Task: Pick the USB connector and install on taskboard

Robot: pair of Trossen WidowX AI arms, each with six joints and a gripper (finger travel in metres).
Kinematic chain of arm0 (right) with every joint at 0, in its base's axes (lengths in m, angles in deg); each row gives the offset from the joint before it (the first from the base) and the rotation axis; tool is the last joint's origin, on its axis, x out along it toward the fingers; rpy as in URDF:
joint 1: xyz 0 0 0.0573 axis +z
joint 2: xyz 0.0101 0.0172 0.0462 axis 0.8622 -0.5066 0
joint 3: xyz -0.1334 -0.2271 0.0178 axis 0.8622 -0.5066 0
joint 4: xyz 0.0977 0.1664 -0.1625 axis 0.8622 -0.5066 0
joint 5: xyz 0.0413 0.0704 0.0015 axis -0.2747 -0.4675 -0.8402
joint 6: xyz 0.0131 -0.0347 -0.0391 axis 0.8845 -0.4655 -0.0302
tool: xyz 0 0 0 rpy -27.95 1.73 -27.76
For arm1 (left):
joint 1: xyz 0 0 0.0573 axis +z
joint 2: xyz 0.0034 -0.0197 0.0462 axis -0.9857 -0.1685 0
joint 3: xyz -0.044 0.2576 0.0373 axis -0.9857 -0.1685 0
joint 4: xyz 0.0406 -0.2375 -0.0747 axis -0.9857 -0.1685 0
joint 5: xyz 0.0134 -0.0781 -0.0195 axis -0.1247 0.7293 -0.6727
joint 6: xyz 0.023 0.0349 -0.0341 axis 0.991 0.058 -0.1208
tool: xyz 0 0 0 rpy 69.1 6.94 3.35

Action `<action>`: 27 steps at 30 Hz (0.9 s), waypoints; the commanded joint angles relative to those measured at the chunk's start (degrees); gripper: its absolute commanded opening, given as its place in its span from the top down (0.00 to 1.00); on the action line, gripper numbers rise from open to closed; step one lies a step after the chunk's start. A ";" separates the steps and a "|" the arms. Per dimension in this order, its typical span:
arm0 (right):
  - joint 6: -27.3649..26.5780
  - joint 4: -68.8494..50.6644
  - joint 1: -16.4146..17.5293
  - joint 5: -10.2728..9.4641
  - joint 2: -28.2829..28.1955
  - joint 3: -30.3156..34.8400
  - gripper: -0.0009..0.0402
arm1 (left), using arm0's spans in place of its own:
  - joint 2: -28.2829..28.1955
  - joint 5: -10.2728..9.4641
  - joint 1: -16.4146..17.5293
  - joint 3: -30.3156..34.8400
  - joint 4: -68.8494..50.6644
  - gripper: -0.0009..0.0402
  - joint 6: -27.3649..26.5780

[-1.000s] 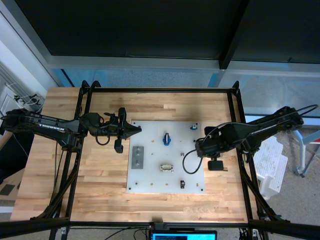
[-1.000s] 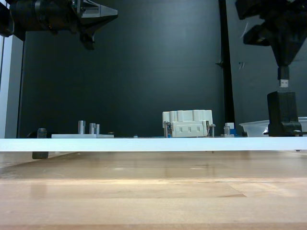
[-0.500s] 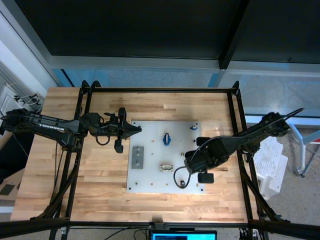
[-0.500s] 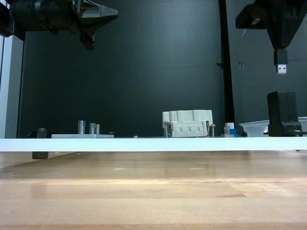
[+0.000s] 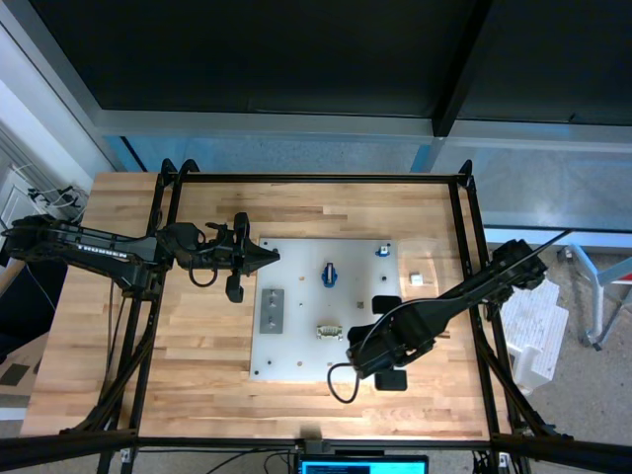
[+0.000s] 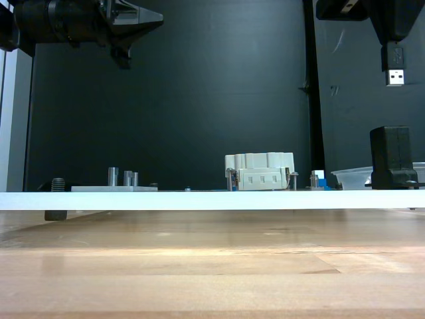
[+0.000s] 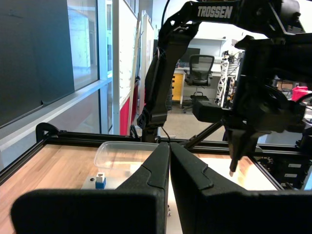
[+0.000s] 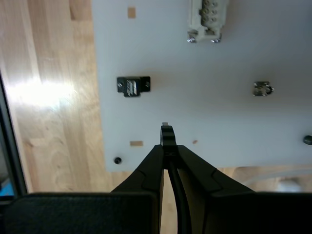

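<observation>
My right gripper [image 5: 358, 357] hangs over the near right part of the white taskboard [image 5: 296, 336], shut on the USB connector [image 8: 167, 132]. The connector's silver plug [image 6: 394, 74] points down, high above the board, and its black cable [image 5: 341, 385] loops towards the near edge. In the right wrist view the small black socket [image 8: 132, 86] lies ahead of the plug and a little to one side. The silver multi-pin connector [image 8: 207, 14] lies farther off. My left gripper [image 5: 267, 255] is shut and empty, held high beside the board's far left corner.
On the board stand a grey block [image 5: 271, 310], a blue upright part [image 5: 329, 274] and a black upright block [image 5: 387, 304] near the right edge. A clear plastic tray [image 7: 122, 153] lies off the board on the right. A black frame [image 5: 464, 257] rings the table.
The right arm has carried the USB connector from the black block at the board's right edge towards the near edge and leftward, and raised it. The left arm has not moved.
</observation>
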 commanded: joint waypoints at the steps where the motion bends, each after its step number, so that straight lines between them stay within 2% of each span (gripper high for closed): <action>1: 0.28 -0.26 0.39 -0.24 -2.25 2.62 0.98 | 0.00 0.02 0.00 0.00 0.02 0.98 0.02; 6: 0.22 -0.22 0.57 -0.39 -4.81 4.70 0.98 | 0.00 0.02 0.00 0.02 0.02 0.98 0.02; 16: 0.26 1.51 0.55 -0.96 -7.43 4.83 0.98 | 0.00 0.02 0.00 0.00 0.02 0.98 0.02; 27: 0.44 4.24 0.57 -1.29 -7.54 3.43 0.98 | 0.00 0.02 0.02 0.02 0.02 0.98 0.02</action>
